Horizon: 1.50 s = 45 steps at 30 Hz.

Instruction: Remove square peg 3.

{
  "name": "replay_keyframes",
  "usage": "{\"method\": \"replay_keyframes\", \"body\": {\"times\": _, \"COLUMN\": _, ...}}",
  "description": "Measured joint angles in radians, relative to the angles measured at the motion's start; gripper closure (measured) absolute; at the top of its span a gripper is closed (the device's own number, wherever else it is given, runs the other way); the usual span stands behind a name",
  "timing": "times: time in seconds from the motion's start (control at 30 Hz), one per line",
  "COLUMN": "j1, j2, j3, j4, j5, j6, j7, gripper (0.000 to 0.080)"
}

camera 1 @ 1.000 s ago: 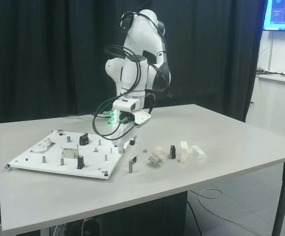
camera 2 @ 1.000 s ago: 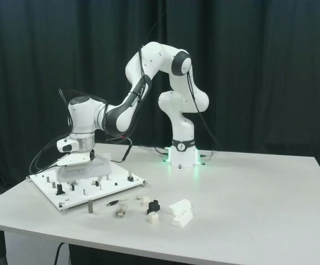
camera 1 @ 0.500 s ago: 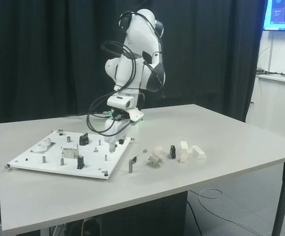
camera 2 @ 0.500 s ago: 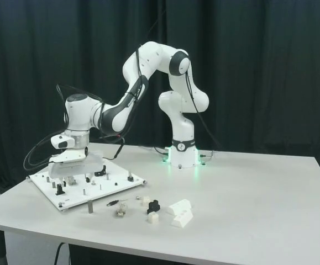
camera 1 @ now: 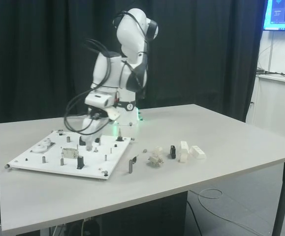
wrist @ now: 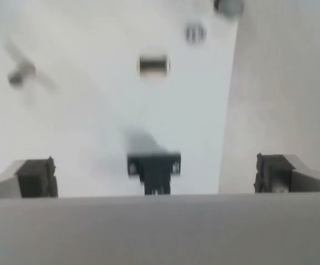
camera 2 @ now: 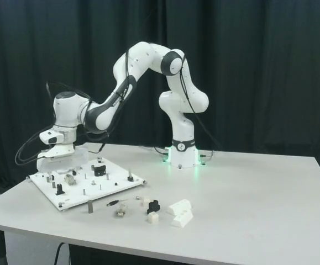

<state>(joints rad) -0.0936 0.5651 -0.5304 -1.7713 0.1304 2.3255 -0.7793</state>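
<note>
Small black square peg on a wider black foot (wrist: 154, 165): my guess for square peg 3, no label readable. It stands upright on the flat white assembly board (wrist: 93, 110), in the far part of the board as the first room view shows it (camera 1: 81, 141), near one board edge in the wrist view.

Handling, judged:
- Looks like rigid plastic or metal, light and not fragile.
- Flat sides should give the pads good purchase, slip risk low.
- Take it on two opposite flat faces of the upright part, above the foot, not on corners.
- If seated in a socket it may bind, so a straight lift along its axis is called for; tilting could jam it or drag the board.

White two-finger gripper (wrist: 154, 172): jaws wide apart, holding nothing, black fingertips (wrist: 36, 175) on either side of the peg's line, well clear of it. Gripper hovers above the board, not touching the peg as far as I can tell.

Around it on the board: a short grey metal pin (wrist: 153, 64) just beyond the peg, other small grey posts (camera 1: 62, 160), another black block (camera 1: 80, 162) on the near side.

Board lies on the left part of the grey table (camera 1: 221, 162). Right of the board, loose parts: upright grey pin (camera 1: 130, 166), white blocks (camera 1: 191, 150).
</note>
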Motion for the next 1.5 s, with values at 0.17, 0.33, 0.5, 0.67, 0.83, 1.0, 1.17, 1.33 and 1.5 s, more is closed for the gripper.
{"method": "replay_keyframes", "body": {"times": 0.17, "j1": -0.046, "j2": 0.000, "j3": 0.000, "j4": 0.000, "j5": 0.000, "j6": 0.007, "j7": -0.055, "gripper": 0.0003}}
{"method": "replay_keyframes", "body": {"times": 0.33, "j1": -0.082, "j2": 0.003, "j3": 0.000, "j4": -0.001, "j5": 0.005, "j6": 0.019, "j7": -0.086, "gripper": 0.0003}}
{"method": "replay_keyframes", "body": {"times": 0.5, "j1": -0.108, "j2": 0.012, "j3": 0.001, "j4": -0.004, "j5": 0.029, "j6": 0.032, "j7": -0.111, "gripper": 0.0003}}
{"method": "replay_keyframes", "body": {"times": 0.67, "j1": -0.128, "j2": 0.030, "j3": 0.001, "j4": -0.004, "j5": 0.055, "j6": 0.050, "j7": -0.120, "gripper": 0.0003}}
{"method": "replay_keyframes", "body": {"times": 0.83, "j1": -0.143, "j2": 0.051, "j3": 0.001, "j4": -0.004, "j5": 0.070, "j6": 0.065, "j7": -0.161, "gripper": 0.0003}}
{"method": "replay_keyframes", "body": {"times": 1.0, "j1": -0.155, "j2": 0.070, "j3": 0.001, "j4": -0.003, "j5": 0.099, "j6": 0.081, "j7": -0.202, "gripper": 0.0003}}
{"method": "replay_keyframes", "body": {"times": 1.17, "j1": -0.168, "j2": 0.084, "j3": 0.001, "j4": -0.002, "j5": 0.122, "j6": 0.088, "j7": -0.237, "gripper": 0.0003}}
{"method": "replay_keyframes", "body": {"times": 1.33, "j1": -0.180, "j2": 0.095, "j3": 0.001, "j4": -0.002, "j5": 0.145, "j6": 0.092, "j7": -0.270, "gripper": 0.0003}}
{"method": "replay_keyframes", "body": {"times": 1.5, "j1": -0.190, "j2": 0.105, "j3": 0.001, "j4": -0.002, "j5": 0.173, "j6": 0.096, "j7": -0.295, "gripper": 0.0003}}
